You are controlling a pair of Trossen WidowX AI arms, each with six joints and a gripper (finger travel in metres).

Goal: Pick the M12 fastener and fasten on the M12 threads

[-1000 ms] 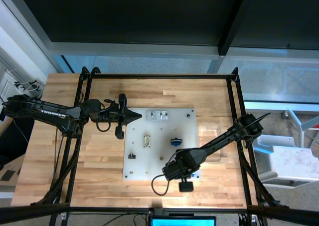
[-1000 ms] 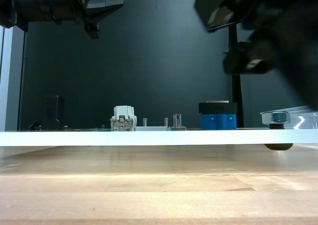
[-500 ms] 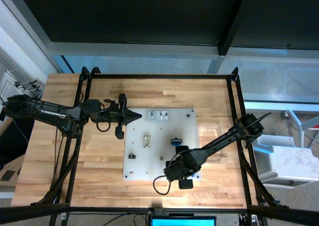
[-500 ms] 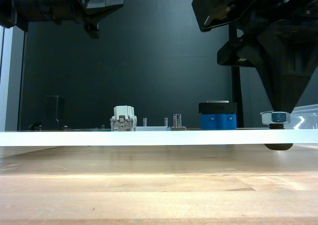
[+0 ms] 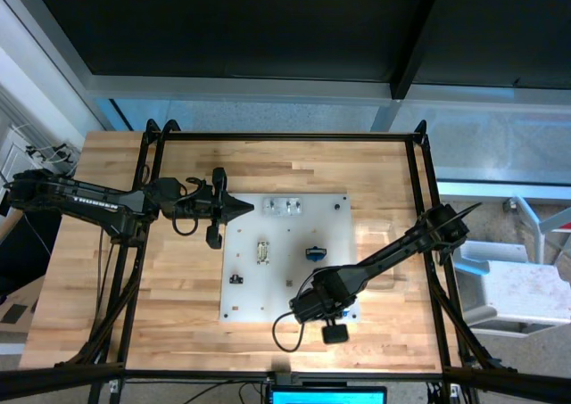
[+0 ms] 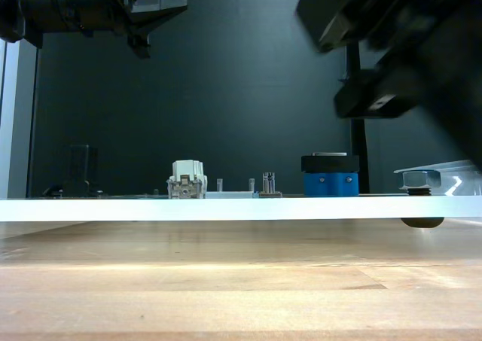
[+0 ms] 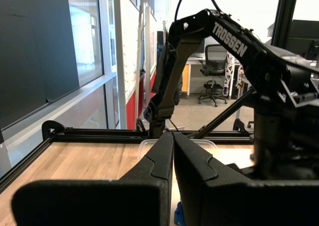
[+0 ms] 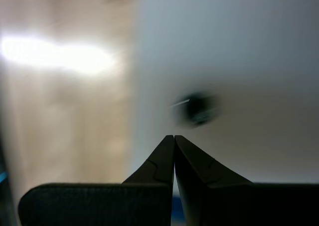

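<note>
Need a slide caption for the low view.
Right claw shut above silver nut on its stud; left claw shut, raised far left.

The left arm (image 5: pixel 85 199) extends level from the left edge of the counter (image 5: pixel 178 333) toward its middle, carried high above the surface. The left claw (image 5: pixel 243 207) points inward and horizontal, its two fingers pressed together tip to tip with nothing between them. The right arm (image 5: pixel 393 252) reaches diagonally from the right edge toward the near side, with its wrist bent downward. The right claw (image 8: pixel 174 137) aims down over the near right area, fingers closed against each other and empty.
</note>
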